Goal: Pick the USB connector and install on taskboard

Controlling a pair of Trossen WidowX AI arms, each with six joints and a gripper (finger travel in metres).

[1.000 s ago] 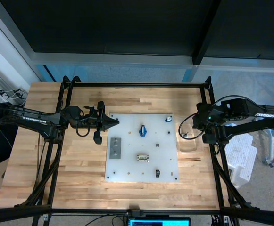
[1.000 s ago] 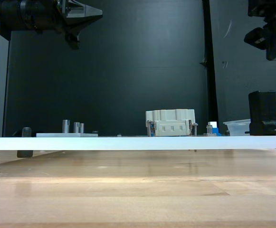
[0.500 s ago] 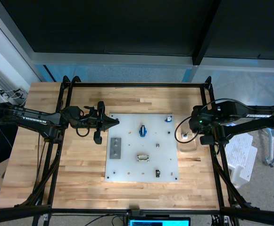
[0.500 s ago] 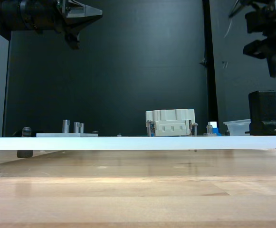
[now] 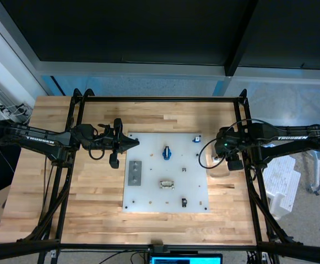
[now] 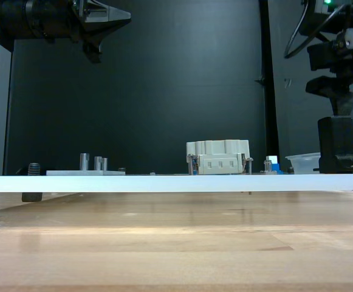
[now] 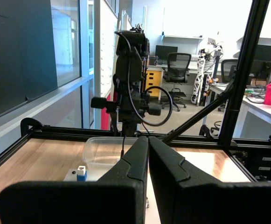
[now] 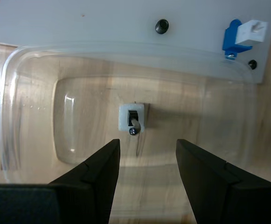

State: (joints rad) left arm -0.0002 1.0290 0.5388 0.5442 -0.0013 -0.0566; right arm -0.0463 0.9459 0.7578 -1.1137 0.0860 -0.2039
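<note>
Wooden table [image 5: 93, 192] holds the white taskboard [image 5: 148, 192]. My right gripper [image 8: 147, 145] hangs spread wide over the clear tray [image 8: 28, 58], where 1 USB connector [image 8: 132, 118] lies. My left gripper [image 7: 148, 140], pinched closed, hovers over the board's left edge.

A robotics lab: a black-framed wooden table [image 5: 93, 192] carries robot arms [image 5: 33, 136], while office chairs [image 7: 178, 64], monitors [image 7: 165, 51] and desks [image 7: 254, 103] fill the room beyond.

You see the black left gripper [image 5: 136, 142] beside the white taskboard [image 5: 148, 192] — black right gripper [image 8: 147, 149] over the clear tray [image 8: 126, 46], white USB connector [image 8: 132, 117].
</note>
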